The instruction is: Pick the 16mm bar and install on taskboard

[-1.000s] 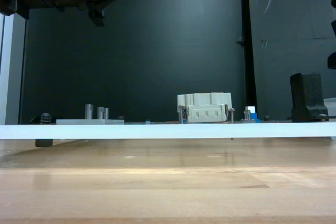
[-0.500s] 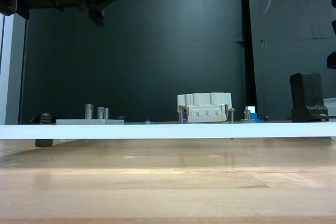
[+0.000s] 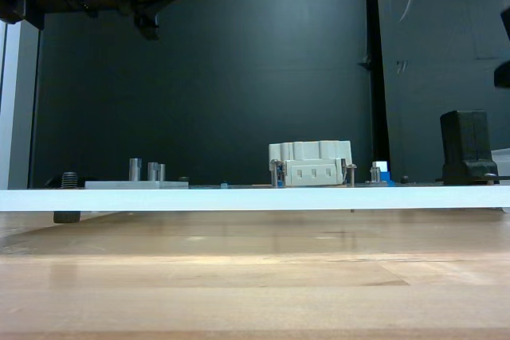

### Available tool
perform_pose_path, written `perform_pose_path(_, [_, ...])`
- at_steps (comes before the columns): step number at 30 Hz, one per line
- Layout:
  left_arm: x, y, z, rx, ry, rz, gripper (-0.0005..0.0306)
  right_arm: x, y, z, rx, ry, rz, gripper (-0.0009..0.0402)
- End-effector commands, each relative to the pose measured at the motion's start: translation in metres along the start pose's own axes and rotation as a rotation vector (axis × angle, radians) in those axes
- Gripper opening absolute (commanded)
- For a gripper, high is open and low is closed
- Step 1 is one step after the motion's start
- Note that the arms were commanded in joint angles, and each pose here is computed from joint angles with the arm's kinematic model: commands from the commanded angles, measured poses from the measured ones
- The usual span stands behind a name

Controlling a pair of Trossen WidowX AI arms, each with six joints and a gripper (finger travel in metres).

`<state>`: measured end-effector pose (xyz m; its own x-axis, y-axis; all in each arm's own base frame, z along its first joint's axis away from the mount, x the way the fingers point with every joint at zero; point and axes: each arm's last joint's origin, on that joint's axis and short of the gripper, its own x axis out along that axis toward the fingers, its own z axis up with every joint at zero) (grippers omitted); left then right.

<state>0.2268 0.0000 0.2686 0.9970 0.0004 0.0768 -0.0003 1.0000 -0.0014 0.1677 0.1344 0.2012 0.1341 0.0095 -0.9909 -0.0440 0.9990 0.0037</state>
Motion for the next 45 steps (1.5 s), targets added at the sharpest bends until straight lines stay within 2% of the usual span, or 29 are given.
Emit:
perform_pose_path(1, [0.000, 0.000, 0.000, 0.000, 0.000, 0.000, 0.0000, -0.013, 0.002, 0.005, 0.001, -0.005, 0.003, 0.0012])
perform_pose_path(7, [0.000, 0.000, 0.000, 0.000, 0.000, 0.000, 0.0000, -0.034, 0.005, 0.011, 0.001, 0.004, -0.003, 0.0011])
perform_pose_path(12, [0.000, 0.000, 0.000, 0.000, 0.000, 0.000, 0.0000, -0.044, 0.009, 0.018, 0.001, 0.009, -0.006, 0.0011])
perform_pose_path(18, [0.000, 0.000, 0.000, 0.000, 0.000, 0.000, 0.0000, -0.046, 0.013, 0.023, 0.003, 0.014, -0.011, 0.0011])
perform_pose_path(25, [0.000, 0.000, 0.000, 0.000, 0.000, 0.000, 0.0000, -0.045, 0.020, 0.034, 0.037, 0.018, -0.014, 0.0011])
perform_pose_path(45, [0.000, 0.000, 0.000, 0.000, 0.000, 0.000, 0.0000, -0.039, 0.050, 0.085, 0.056, 0.026, -0.022, 0.0011])
